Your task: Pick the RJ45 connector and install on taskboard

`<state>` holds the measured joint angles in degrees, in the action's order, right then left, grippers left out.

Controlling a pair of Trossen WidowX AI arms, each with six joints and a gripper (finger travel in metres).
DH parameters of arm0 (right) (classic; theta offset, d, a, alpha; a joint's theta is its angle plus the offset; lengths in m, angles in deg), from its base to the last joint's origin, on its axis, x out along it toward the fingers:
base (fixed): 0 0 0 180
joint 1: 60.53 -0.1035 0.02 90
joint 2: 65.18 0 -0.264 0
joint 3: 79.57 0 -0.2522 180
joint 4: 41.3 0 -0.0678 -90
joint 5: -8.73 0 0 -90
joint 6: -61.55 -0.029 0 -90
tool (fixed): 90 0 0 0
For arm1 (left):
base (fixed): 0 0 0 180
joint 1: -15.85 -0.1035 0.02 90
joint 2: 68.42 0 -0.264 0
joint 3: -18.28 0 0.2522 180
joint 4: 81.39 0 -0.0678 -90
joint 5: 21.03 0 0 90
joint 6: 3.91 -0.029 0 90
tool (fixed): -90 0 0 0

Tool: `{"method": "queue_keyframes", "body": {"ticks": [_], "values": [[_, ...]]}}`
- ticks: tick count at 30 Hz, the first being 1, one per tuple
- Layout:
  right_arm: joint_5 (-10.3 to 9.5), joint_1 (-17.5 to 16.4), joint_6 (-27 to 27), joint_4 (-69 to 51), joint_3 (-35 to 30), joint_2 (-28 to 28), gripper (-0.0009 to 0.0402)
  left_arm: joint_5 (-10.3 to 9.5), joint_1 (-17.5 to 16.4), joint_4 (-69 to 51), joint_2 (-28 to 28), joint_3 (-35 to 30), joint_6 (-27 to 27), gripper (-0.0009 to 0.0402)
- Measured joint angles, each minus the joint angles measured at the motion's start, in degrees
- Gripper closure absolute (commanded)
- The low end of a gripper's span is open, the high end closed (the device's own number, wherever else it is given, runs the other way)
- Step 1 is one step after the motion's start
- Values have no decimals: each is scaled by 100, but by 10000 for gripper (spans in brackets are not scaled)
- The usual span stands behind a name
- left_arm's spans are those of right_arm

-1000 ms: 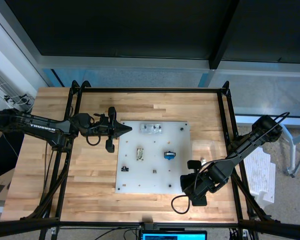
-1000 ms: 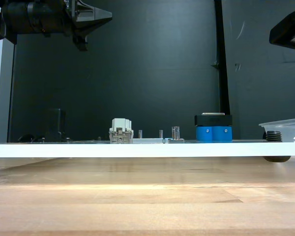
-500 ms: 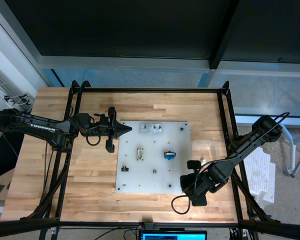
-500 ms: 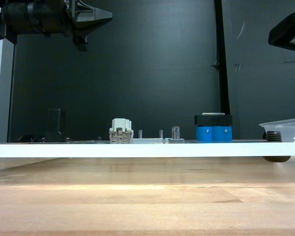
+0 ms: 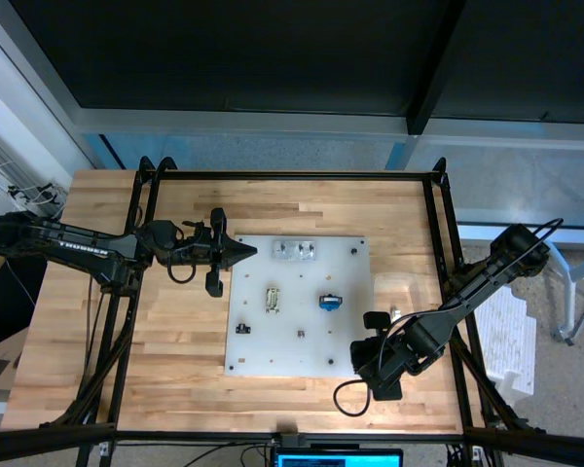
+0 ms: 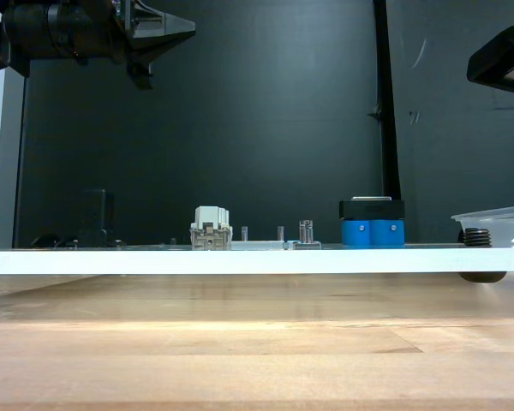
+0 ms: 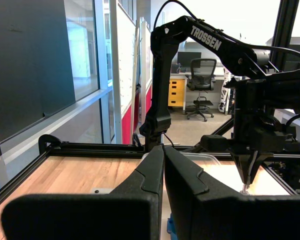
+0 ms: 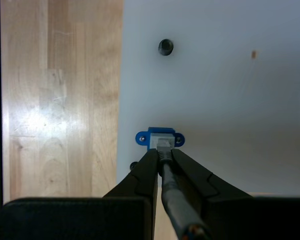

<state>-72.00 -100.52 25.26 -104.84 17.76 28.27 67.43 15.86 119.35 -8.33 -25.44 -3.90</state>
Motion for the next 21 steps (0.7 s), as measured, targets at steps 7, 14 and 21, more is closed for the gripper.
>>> {"method": "queue_keyframes", "body": {"ticks": [7, 14, 21], "values": [[15, 0, 17, 0, 0, 0, 393, 0, 0, 0, 0, 2, 0, 393], [-90, 0, 17, -9, 0, -2, 393, 0, 0, 0, 0, 0, 0, 393], [-87, 0, 17, -7, 13, -7, 393, 0, 0, 0, 0, 0, 0, 393]]}}
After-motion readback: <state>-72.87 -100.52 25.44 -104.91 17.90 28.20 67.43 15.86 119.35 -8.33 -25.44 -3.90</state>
